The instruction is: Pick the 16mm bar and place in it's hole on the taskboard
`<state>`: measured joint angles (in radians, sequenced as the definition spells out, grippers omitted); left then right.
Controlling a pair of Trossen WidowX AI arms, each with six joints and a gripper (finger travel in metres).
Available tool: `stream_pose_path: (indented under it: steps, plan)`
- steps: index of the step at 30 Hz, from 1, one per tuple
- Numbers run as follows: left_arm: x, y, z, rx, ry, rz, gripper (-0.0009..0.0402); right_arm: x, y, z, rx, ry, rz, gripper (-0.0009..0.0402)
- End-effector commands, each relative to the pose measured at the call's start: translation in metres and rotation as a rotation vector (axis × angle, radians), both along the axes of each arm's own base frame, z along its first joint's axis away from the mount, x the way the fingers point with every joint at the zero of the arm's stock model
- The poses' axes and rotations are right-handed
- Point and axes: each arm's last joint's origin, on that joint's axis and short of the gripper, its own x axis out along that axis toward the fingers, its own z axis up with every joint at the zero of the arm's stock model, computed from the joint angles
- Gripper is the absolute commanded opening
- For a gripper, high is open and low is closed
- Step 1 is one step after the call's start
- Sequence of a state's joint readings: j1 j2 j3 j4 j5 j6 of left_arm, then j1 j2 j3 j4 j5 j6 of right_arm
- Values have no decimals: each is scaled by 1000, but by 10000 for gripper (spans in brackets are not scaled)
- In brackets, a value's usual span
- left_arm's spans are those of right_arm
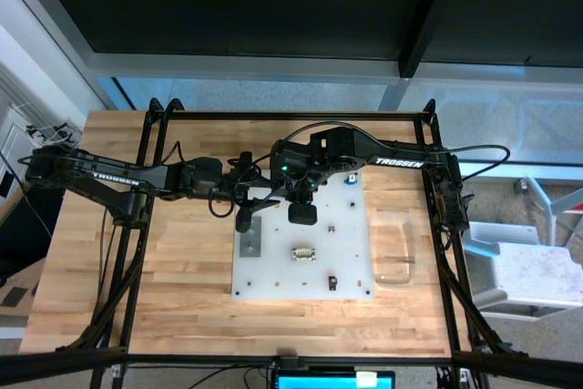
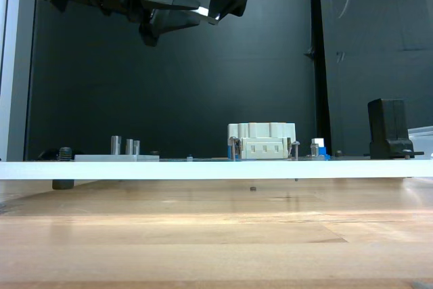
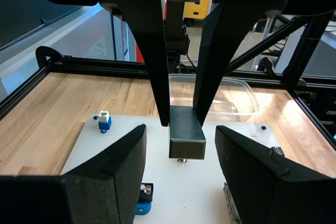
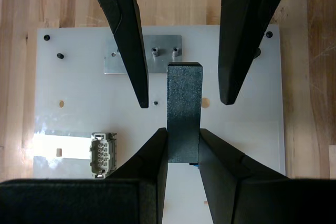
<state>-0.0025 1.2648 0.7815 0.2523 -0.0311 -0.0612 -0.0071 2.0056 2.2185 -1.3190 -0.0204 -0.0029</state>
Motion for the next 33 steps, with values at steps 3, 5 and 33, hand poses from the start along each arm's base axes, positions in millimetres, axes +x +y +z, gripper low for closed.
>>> stream_pose_path:
  steps: [3, 5, 33]
  plan:
    - [0, 0, 1, 15, -15, -3, 155, 0, 0, 0, 0, 1, 1, 0]
    - [0, 0, 1, 17, -14, -4, 143, 0, 0, 0, 0, 0, 0, 0]
    - [0, 0, 1, 17, -16, -12, 3, 0, 1, 0, 30, -9, 18, 66]
